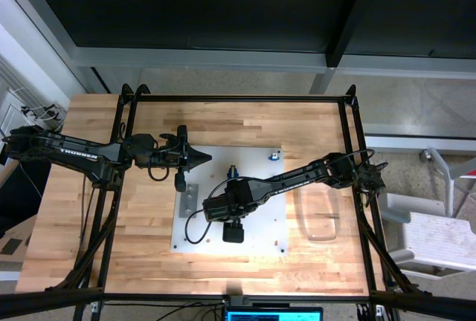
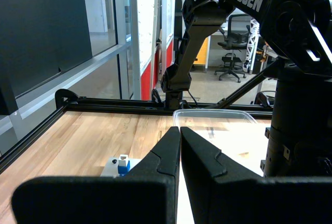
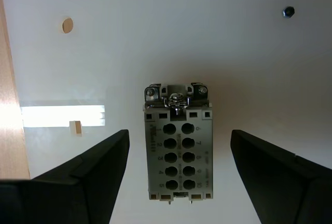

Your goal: Remove the HAN10-E connector and place it in the container

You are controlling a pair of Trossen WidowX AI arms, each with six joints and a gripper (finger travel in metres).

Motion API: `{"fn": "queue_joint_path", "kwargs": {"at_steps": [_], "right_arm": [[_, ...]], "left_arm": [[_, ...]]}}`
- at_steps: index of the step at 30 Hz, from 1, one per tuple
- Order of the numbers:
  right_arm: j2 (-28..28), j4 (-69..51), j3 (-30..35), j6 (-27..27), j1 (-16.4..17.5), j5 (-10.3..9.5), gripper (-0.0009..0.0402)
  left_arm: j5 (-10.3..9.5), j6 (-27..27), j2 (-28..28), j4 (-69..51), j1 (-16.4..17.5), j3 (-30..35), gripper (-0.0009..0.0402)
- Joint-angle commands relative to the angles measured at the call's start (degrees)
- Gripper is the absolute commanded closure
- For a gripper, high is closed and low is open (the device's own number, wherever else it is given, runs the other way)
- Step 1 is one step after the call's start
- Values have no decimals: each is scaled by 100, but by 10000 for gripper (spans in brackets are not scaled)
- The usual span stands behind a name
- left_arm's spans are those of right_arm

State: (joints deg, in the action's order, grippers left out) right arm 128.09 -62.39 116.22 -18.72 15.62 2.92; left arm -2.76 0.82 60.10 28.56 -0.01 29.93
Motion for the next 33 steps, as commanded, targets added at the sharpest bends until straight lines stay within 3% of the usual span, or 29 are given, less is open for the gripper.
{"fn": "queue_joint_path", "kwargs": {"at_steps": [1,22,33], "right_arm": [[-2,-7,2,55,0,2,151],[-4,-9,-28,146,-9,0,308],[-17,-31,24,240,-11,-7,347]], "left_arm": [[0,-2,2,0,0,2,393],[0,-2,0,0,2,2,393],[0,-2,0,0,2,2,393]]}}
